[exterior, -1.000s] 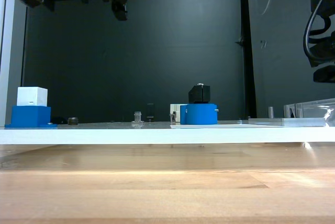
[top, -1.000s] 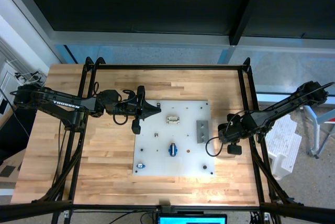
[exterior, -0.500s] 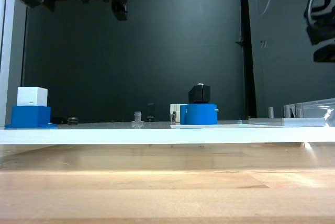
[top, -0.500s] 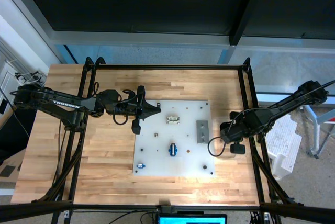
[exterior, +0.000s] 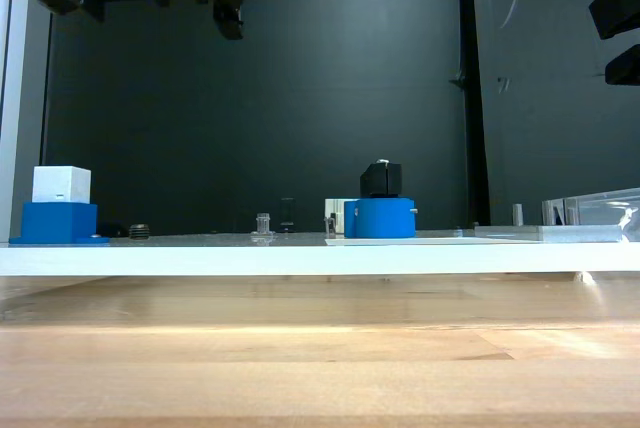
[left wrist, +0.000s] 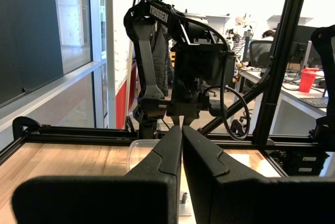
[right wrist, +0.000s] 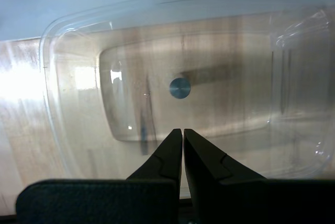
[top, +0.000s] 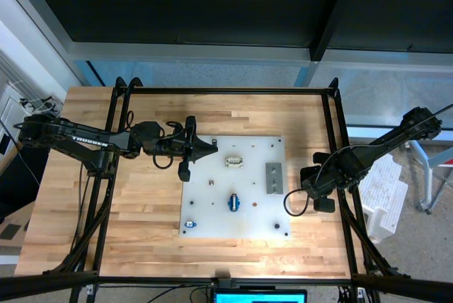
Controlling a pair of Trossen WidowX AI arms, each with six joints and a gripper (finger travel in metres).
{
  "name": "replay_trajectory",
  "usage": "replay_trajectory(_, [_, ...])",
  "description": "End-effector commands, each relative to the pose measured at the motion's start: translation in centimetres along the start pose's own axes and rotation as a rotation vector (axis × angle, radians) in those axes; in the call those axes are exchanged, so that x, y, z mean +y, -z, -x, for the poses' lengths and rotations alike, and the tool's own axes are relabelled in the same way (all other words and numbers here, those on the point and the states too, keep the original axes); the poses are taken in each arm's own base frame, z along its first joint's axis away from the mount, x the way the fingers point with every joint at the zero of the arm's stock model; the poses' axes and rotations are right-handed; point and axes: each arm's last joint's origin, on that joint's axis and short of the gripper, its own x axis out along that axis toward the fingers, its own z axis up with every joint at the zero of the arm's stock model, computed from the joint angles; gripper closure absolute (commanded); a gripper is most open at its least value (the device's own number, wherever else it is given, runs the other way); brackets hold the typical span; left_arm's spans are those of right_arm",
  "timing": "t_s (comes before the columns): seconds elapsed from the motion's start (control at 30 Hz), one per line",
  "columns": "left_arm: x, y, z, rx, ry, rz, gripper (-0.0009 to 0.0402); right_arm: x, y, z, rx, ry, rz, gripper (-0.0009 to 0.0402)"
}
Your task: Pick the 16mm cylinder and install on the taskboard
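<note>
Right gripper point(right wrist: 182, 131) has risen (rightward too).

Tray point(right wrist: 73, 130) clear glossy plastic; 16mm cylinder point(right wrist: 179, 88) smooth metal; taskboard point(top: 212, 211) smooth white; table point(top: 134, 211) wood.

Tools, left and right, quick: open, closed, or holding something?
Left tool: closed, empty, raised near the white board, at its far-left corner.
Right tool: closed, empty, above the metal peg in the clear tray.

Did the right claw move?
Yes, the right gripper rose above the clear tray; the left gripper hangs over the taskboard's far-left corner.
</note>
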Motion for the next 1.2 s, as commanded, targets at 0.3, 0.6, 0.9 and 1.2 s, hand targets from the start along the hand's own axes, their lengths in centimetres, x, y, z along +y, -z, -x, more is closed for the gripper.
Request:
replay_trajectory(0.3, [0.0,0.0,0.0,0.000,0.000,0.000,0.0393,0.3,0.1,0.0,-0.006,-0.013,-0.002,0.0389])
replay_trajectory(0.6, [0.0,0.0,0.0,0.000,0.000,0.000,0.0393,0.7,-0.7,-0.5,-0.030,0.032,0.000,0.0332])
replay_trajectory(0.9, [0.0,0.0,0.0,0.000,0.000,0.000,0.0393,1.1,-1.1,-1.2,-0.001,0.055,0.003,0.0207])
replay_trajectory(1.2, [0.0,0.0,0.0,0.000,0.000,0.000,0.0393,0.9,-1.3,-1.4,-0.025,0.075,-0.008,0.0160])
